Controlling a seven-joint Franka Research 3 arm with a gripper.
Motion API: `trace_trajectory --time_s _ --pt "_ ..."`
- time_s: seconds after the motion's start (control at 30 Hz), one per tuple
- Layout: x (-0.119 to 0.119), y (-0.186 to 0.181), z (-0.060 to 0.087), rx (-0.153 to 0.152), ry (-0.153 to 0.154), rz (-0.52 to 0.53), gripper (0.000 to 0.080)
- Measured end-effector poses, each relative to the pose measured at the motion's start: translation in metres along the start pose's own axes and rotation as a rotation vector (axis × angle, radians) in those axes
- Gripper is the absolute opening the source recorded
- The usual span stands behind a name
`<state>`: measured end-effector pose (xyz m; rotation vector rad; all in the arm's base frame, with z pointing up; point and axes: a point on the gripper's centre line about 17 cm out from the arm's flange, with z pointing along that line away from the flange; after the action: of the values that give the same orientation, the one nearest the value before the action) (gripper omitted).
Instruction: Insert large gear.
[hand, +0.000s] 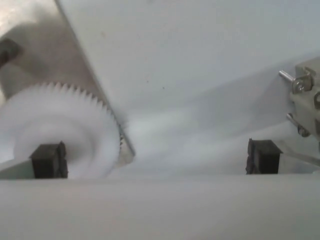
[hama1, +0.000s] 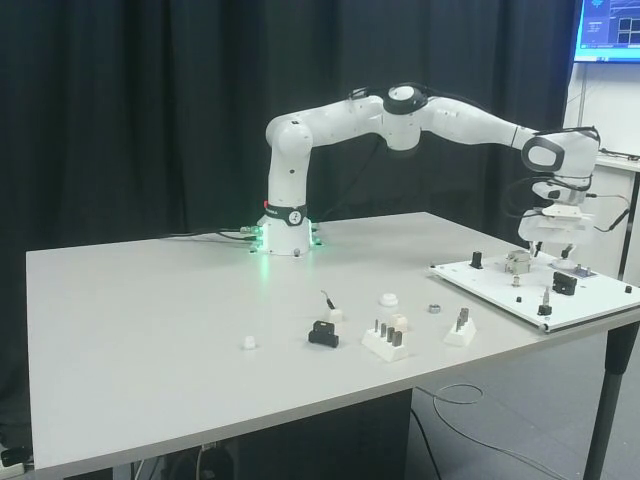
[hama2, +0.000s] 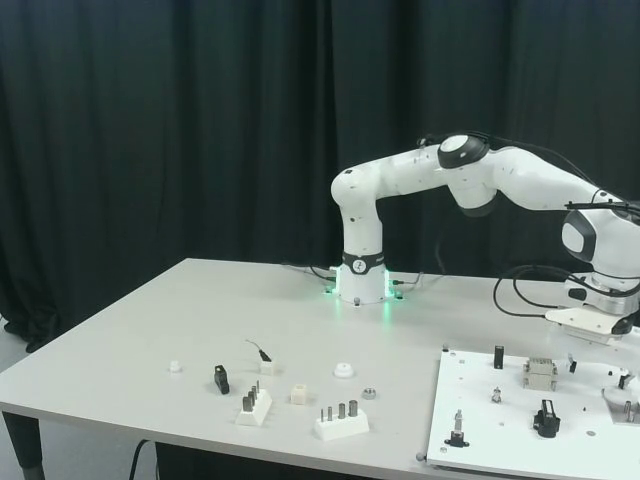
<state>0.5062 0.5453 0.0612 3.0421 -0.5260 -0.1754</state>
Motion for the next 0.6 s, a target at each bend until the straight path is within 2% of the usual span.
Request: trace_trajectory --time_s 0.17,0.4,0.6 --pt "-0.005 -0.006 -0.009 0.018 -0.009 -0.006 0.0800" --pt "-0.018 -0.020 -0.024 0.067 -0.035 -0.014 0.0800" --pt "-0.020 -0.028 -0.034 0.095 -0.039 -0.025 0.0800"
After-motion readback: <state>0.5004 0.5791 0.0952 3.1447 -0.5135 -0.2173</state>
